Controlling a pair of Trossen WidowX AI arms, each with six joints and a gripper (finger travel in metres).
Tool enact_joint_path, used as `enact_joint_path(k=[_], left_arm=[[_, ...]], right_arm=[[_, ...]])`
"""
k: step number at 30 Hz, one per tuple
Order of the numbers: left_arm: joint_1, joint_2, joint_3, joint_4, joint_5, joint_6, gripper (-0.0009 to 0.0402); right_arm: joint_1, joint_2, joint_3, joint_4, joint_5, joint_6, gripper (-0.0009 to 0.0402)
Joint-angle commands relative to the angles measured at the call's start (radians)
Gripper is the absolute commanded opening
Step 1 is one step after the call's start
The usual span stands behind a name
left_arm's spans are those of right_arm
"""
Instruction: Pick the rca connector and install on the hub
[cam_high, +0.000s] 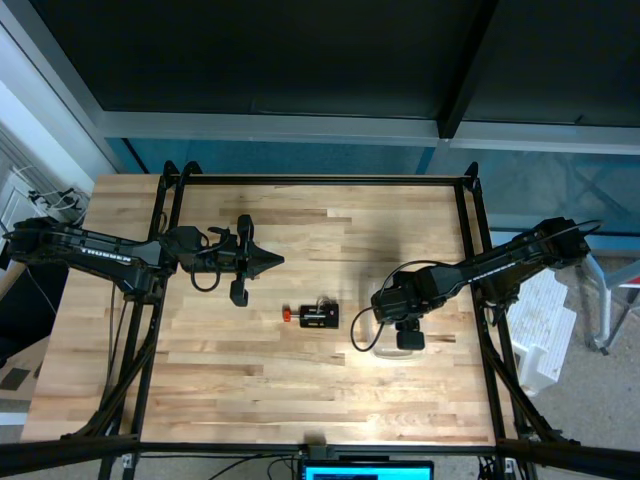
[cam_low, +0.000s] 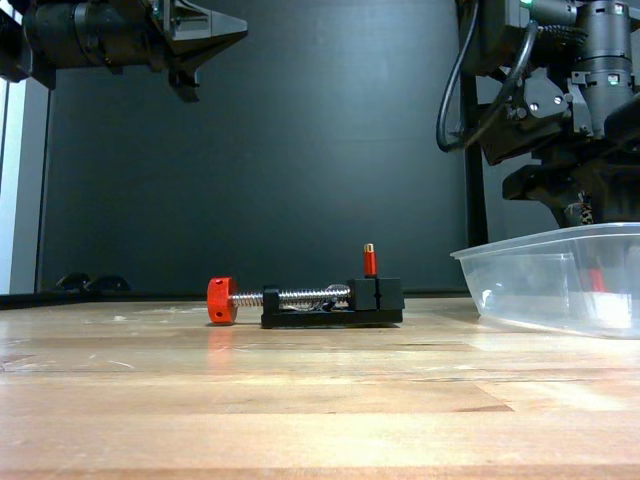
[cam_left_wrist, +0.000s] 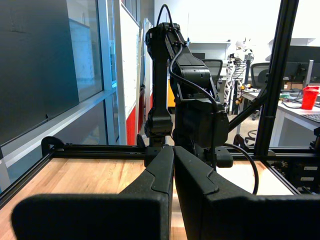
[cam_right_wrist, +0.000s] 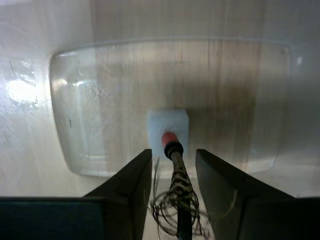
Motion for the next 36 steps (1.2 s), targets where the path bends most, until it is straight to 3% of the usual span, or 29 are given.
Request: enact_joint_path(k=[1, 9, 36], left_arm=[[0.0, 0.0, 0.0, 0.0, 0.0, 0.0, 0.0], [0.0, 0.0, 0.0, 0.0, 0.0, 0.0, 0.0], [0.0, 0.0, 0.0, 0.0, 0.0, 0.0, 0.0]], right_arm=[[0.0, 0.0, -0.006, 0.01, 0.0, 0.001, 0.0082], [0.001, 0.0, -0.019, 0.01, -0.003, 0.001, -0.0002], [0.008, -0.002, -0.018, 0.011, -0.008, 0.005, 0.0]])
